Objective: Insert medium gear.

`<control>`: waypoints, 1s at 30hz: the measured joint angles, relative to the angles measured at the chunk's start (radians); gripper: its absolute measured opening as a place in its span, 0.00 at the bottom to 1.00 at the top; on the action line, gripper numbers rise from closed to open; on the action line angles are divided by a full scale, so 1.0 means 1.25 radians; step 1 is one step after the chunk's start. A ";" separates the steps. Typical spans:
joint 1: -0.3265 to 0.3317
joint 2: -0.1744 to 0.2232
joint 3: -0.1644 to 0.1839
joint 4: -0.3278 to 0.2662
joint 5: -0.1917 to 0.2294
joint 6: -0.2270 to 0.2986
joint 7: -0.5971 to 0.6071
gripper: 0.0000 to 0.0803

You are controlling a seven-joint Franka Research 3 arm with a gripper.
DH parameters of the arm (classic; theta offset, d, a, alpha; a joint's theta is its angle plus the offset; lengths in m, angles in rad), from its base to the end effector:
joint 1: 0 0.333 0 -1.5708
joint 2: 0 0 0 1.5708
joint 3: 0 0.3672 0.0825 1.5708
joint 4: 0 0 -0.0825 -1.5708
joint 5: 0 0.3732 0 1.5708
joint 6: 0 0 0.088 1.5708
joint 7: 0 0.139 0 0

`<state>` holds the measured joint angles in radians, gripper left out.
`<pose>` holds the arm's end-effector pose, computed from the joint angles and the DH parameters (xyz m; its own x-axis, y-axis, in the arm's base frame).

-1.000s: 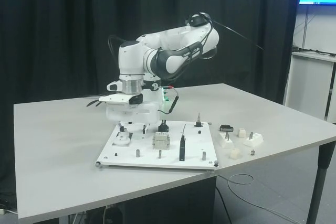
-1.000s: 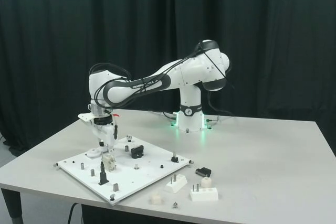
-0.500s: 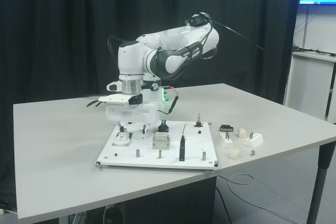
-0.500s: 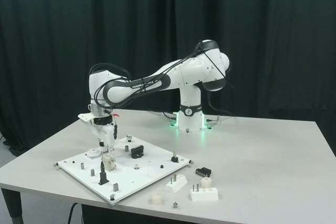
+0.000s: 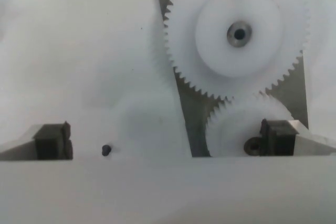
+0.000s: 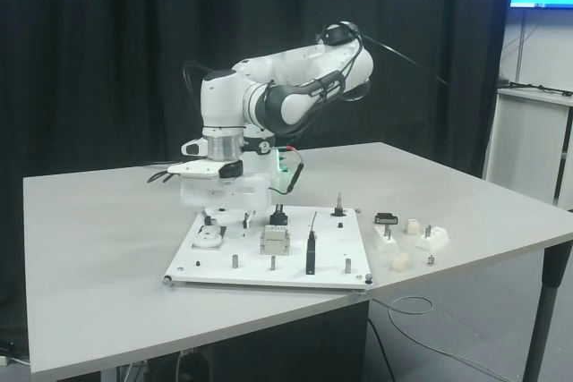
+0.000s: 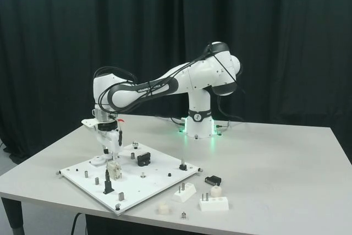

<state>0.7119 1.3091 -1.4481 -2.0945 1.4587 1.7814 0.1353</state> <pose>0.5103 -0.2487 0.2045 0.0770 -0.9965 -0.0311 -0.9958 -0.0753 -0.0529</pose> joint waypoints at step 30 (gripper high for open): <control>-0.002 0.000 0.000 -0.001 0.013 0.001 0.000 1.00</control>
<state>0.7099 1.3091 -1.4483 -2.0952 1.4748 1.7832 0.1353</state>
